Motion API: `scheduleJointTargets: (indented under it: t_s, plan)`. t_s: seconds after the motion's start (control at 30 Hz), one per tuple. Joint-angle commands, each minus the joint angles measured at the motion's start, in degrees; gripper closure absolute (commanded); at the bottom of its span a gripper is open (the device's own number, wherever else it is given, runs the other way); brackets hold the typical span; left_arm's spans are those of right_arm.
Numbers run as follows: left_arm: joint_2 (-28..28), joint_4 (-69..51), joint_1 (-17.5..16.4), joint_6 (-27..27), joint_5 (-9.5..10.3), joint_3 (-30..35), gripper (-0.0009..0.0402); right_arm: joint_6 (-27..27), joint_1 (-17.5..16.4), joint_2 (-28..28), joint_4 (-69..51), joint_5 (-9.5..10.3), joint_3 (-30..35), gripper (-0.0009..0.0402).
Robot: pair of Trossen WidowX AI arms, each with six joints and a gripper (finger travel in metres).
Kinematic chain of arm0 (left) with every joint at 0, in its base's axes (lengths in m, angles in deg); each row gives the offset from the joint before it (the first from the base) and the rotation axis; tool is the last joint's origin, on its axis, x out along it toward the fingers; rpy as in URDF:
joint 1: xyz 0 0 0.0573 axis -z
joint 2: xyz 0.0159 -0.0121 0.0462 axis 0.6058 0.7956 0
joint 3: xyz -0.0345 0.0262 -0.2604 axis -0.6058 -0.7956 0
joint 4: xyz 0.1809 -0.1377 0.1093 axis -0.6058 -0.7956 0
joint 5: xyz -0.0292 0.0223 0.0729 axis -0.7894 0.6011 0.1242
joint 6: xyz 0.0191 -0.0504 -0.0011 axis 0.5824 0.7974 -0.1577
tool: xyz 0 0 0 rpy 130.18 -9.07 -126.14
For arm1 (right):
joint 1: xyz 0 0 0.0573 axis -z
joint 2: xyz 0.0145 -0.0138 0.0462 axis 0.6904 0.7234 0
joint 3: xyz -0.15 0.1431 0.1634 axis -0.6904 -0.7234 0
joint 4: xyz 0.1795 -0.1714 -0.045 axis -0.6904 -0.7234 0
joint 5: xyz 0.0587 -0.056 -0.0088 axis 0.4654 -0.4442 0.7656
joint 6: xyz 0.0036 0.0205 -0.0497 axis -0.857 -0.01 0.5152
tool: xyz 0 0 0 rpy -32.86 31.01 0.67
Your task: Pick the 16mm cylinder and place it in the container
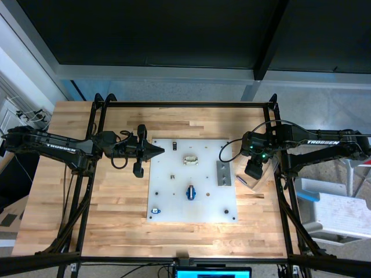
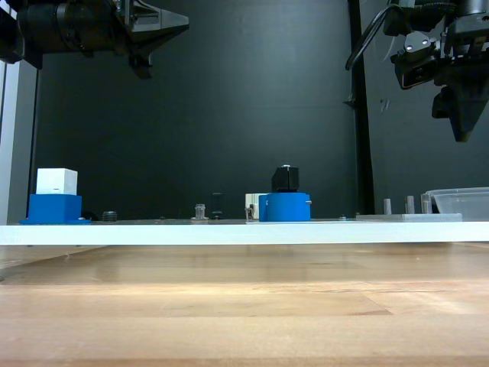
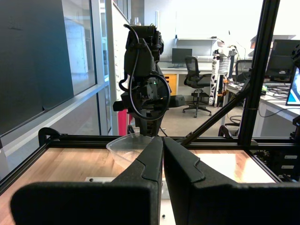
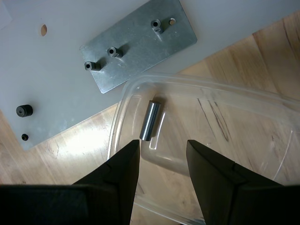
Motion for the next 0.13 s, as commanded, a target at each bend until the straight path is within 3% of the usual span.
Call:
scheduleJointTargets:
  t_s: [0.03,0.13]
  plan:
    - [0.0,0.0,-0.02,-0.02,0.0,0.0,0.0393,-0.04,-0.02,0.02,0.0,-0.07,0.02,0.0256]
    - [0.0,0.0,0.0,0.0,0.0,0.0,0.0393,-0.07,0.0,0.02,0.0,-0.07,0.02,0.0256]
